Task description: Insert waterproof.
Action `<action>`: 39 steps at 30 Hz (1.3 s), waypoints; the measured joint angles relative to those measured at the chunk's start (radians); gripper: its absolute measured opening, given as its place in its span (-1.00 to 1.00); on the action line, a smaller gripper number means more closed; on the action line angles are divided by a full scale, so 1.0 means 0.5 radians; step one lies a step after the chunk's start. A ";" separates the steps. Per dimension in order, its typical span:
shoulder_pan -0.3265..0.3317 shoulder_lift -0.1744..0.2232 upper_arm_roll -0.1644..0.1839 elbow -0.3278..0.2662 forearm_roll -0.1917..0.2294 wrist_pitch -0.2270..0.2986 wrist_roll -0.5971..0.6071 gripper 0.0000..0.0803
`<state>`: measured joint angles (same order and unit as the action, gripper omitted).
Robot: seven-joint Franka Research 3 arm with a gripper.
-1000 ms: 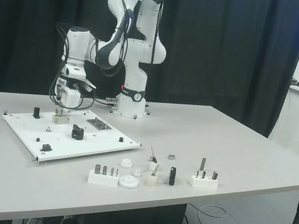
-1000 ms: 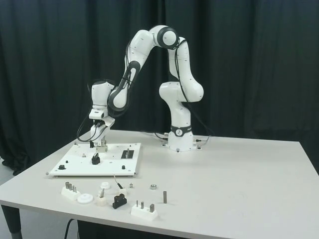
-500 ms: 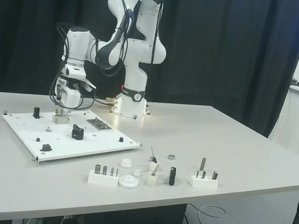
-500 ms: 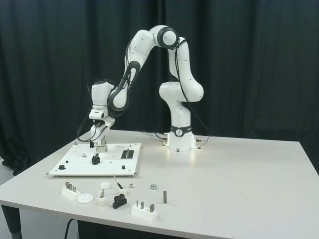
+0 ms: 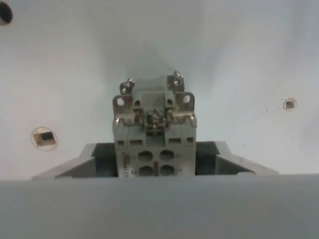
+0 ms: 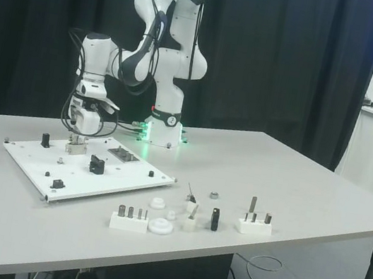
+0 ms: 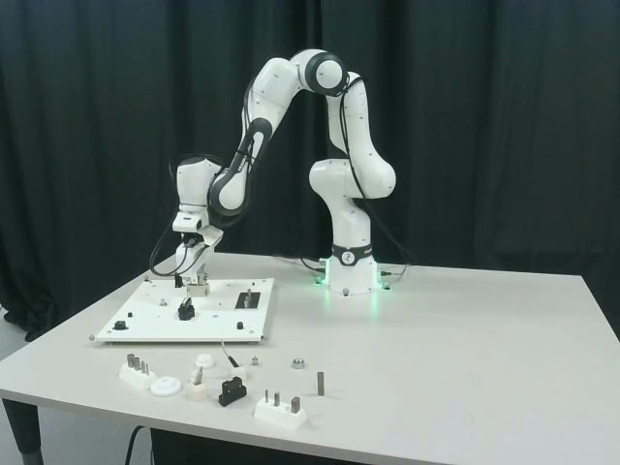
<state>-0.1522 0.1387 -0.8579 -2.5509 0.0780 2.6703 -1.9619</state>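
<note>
Black curtains hung behind the grey bench (image 6: 287,178), on which a white board (image 6: 120,171) lay toward the left edge. The waterproof connector (image 5: 153,132), a grey block with metal clips and screws on top and round sockets in its face, stood upright on that board near its far edge, seated in a grey socket frame (image 5: 219,157). The pincer (image 6: 77,137) hung directly over the connector, right at its top; whether its fingers were spread or closed on the connector could not be told. Just beside the connector on the board sat a black clip (image 6: 96,164) and a grey plate (image 6: 125,154). Near the bench's front edge lay white peg blocks (image 6: 129,219), white gears (image 6: 160,227) and a nut (image 6: 214,195). A green light glowed at the arm's base (image 7: 349,281).
</note>
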 joint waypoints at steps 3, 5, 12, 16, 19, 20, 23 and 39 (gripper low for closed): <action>0.000 0.000 0.000 0.000 0.000 -0.002 0.000 -0.22; 0.000 -0.001 0.000 0.000 0.000 -0.004 0.000 -0.22; 0.000 -0.006 -0.001 0.000 0.000 -0.013 -0.002 -0.22; 0.000 -0.008 -0.001 0.000 0.000 -0.017 -0.005 -0.22; 0.000 -0.008 -0.001 0.000 0.000 -0.018 -0.006 -0.22; 0.000 -0.008 -0.001 0.000 0.000 -0.018 -0.007 -0.22; 0.000 -0.009 -0.001 0.000 0.000 -0.018 -0.015 -0.22; -0.002 -0.011 -0.002 -0.003 0.004 -0.012 -0.083 -0.22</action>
<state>-0.1531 0.1333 -0.8591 -2.5524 0.0801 2.6645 -2.0033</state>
